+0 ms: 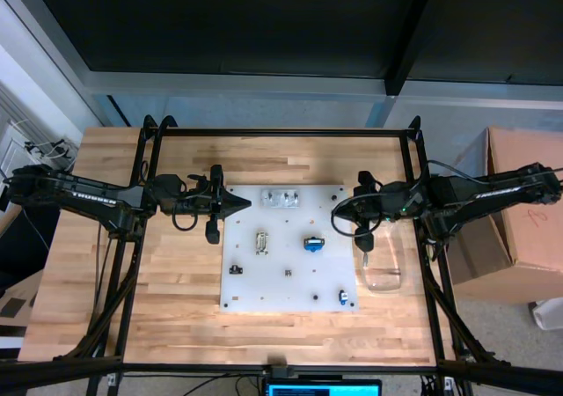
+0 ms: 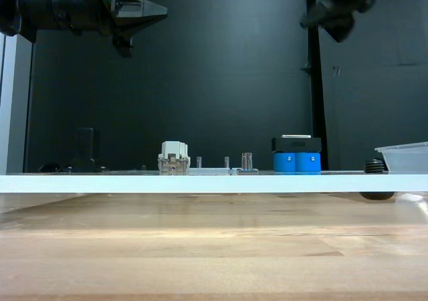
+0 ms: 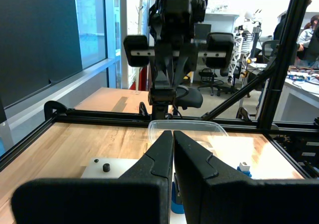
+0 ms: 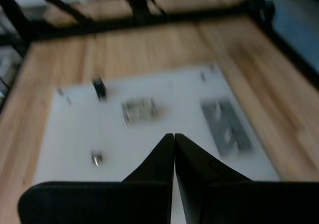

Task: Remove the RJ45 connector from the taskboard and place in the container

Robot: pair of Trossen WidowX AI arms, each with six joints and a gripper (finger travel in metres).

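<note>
Seems barely started. Shows the RJ45 connector [image 1: 313, 244], apparently, seated on the taskboard [image 1: 281, 292], the container [image 1: 380, 287] empty. Finds the left gripper [image 1: 244, 204] over the board's left edge and the right gripper [image 1: 365, 242] above the container, both fingers together, holding nothing.

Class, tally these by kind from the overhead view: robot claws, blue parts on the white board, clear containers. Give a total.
Claws: 2 (left claw, shut, high over the board's left edge; right claw, shut, near the container)
Blue parts: 2
Clear containers: 1
Total: 5
Which part is the RJ45 connector, I cannot tell.
</note>
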